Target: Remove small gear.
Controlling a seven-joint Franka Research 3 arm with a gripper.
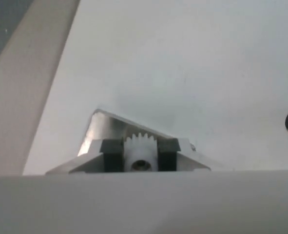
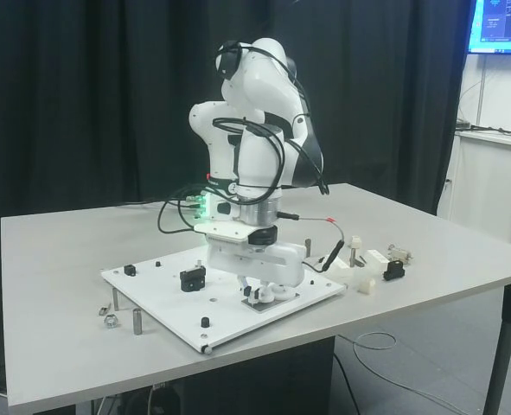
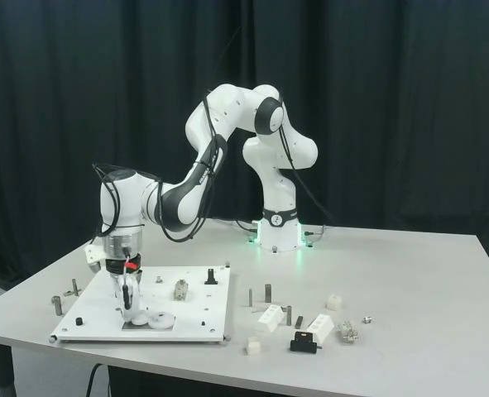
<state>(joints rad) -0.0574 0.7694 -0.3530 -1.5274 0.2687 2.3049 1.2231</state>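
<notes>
Gripper (image 1: 141,155) black fingers (image 1: 112,155) clamp the small white gear (image 1: 140,152) from both sides, low at centre of the wrist view, over a metal bracket (image 1: 107,127) on the white board (image 3: 198,318). No writing is readable.

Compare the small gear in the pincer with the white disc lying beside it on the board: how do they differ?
The small gear is clamped between the pincer's black fingers; the white disc lies free. The disc looks wider than the small gear. The small gear's teeth show plainly in the wrist view; the disc's edge is too small to read. Both are white and round.
</notes>
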